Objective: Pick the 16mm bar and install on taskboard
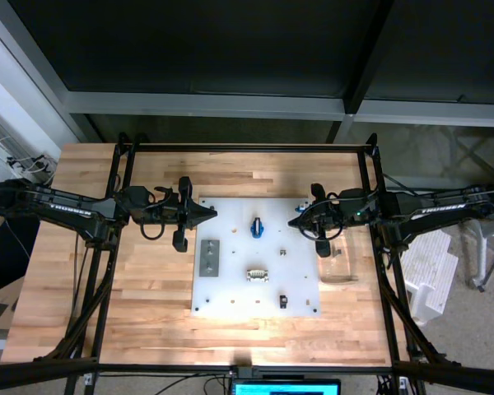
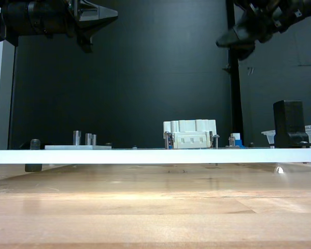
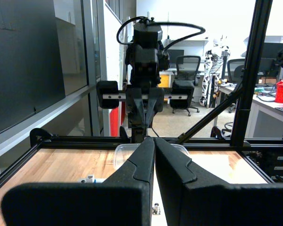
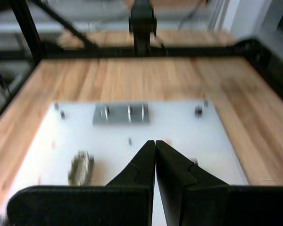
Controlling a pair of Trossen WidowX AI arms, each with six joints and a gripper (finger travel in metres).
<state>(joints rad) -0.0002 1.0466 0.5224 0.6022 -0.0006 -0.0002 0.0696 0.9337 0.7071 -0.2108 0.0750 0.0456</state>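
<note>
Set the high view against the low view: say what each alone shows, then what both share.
Only high: the board's whole outline, a screen at the near edge of the table. Only low: the gap beneath the board; left gripper and right gripper well above it. Both: left gripper, fingers shut, over the board's far-left corner; right gripper, fingers shut, over its far-right part; white connector. I cannot tell where the bar is.

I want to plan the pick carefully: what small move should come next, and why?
Probably swing the right claw out over the clear tray beside the task board. Both it and the left claw hang shut and empty high above the board, and I cannot make out the 16mm bar in any view; the tray lies close to that claw.
</note>
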